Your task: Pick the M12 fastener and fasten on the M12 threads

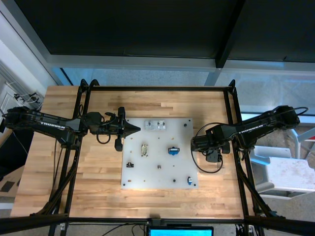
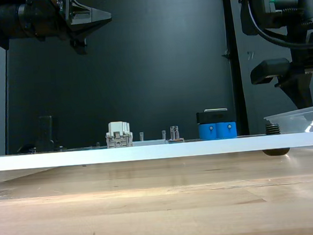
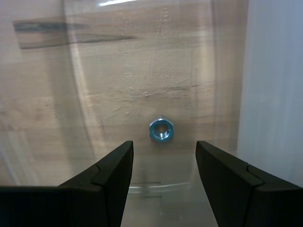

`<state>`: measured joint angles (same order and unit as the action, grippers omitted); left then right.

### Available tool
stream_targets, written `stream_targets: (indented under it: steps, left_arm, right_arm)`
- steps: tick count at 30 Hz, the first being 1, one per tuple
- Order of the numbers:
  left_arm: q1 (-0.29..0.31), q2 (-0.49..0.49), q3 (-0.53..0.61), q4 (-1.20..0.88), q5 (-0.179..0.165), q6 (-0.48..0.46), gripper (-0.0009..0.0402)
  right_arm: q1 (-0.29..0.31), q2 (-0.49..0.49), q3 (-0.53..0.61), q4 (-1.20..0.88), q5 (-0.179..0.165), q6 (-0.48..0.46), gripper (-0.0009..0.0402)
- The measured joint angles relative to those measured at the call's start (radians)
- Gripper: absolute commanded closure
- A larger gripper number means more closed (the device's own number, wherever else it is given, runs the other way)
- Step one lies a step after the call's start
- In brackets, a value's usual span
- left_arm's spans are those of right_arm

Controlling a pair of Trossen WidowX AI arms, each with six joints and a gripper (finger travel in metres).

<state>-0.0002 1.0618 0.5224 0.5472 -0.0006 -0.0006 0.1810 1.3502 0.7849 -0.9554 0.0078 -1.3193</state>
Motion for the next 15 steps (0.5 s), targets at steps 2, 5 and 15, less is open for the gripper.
stream_targets:
  steps: [2, 5, 15]
  left_arm:
    - [0.0, 0.0, 0.0, 0.0, 0.0, 0.0, 0.0393]
    - [0.0, 0.0, 0.0, 0.0, 0.0, 0.0, 0.0393]
    - [0.0, 0.0, 0.0, 0.0, 0.0, 0.0, 0.0393]
  right_arm:
    - [-0.001, 0.0, -0.016, 0.022, 0.0, 0.0, 0.021]
    - [-0.004, 0.007, -0.028, 0.034, -0.001, 0.0, 0.021]
    - [-0.014, 0.049, -0.034, 0.069, -0.004, -0.016, 0.021]
